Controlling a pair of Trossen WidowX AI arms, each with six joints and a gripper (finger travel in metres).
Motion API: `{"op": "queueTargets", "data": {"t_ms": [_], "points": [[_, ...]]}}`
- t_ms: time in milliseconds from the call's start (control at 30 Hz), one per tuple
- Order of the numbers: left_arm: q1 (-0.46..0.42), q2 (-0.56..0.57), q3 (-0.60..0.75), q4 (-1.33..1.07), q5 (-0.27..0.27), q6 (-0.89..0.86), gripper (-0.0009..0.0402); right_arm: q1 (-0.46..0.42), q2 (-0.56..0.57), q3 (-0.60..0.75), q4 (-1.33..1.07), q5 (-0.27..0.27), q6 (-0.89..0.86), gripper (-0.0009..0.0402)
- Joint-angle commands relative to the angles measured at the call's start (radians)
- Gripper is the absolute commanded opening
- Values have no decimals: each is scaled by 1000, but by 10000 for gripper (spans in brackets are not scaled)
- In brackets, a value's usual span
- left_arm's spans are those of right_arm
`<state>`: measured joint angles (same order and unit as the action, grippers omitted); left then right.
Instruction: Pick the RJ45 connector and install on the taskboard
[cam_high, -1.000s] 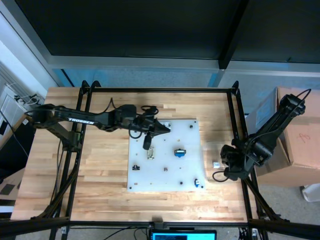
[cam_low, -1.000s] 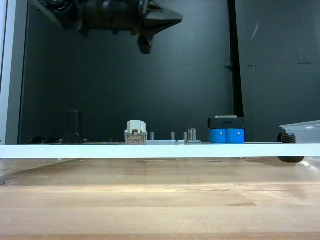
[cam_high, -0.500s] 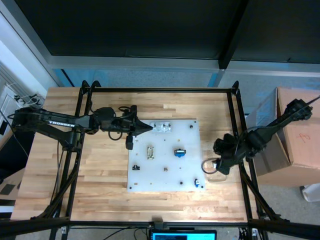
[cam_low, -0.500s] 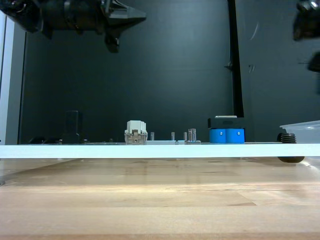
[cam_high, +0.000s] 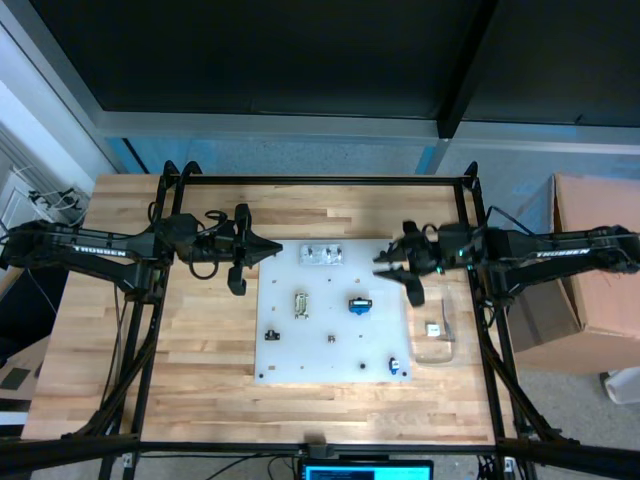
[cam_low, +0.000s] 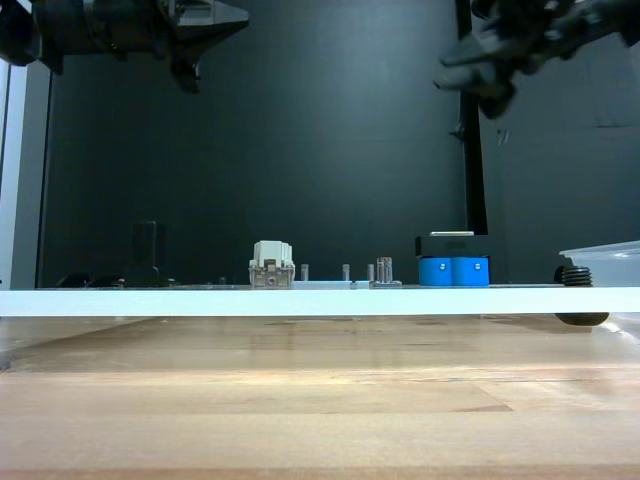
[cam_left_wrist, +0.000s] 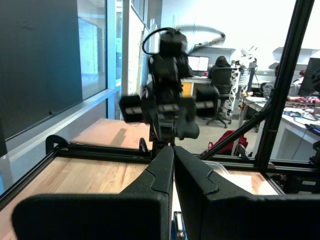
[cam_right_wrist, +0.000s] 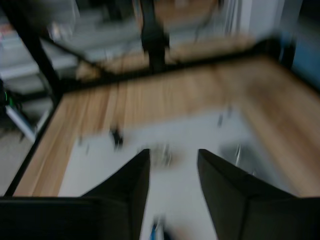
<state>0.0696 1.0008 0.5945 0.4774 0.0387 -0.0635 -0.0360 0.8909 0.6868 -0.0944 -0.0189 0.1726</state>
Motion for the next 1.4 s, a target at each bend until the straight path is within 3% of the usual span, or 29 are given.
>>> {"op": "queueTargets", "data": {"t_ms": [33, 200, 433, 667, 833, 1400], "points": [[1, 1, -6, 1, -6, 0, -1, -82, 1, -20, 141, -40, -45, 65], [1, 2, -7, 0, -5, 2, -1, -103, 0, -23, 263, -61, -102, -4], [1, 2, -7, -1, -5, 2, 0, -86, 0, -39, 310, -82, -105, 1], [1, 2, -6, 0, -5, 1, 0, -21, 1, -89, 370, 19, -103, 0], [1, 2, -6, 0, -6, 1, 0, -14, 1, -92, 375, -2, -99, 0], [1, 2, -6, -1, -6, 1, 0, -14, 1, -92, 383, 0, -102, 0]]}}
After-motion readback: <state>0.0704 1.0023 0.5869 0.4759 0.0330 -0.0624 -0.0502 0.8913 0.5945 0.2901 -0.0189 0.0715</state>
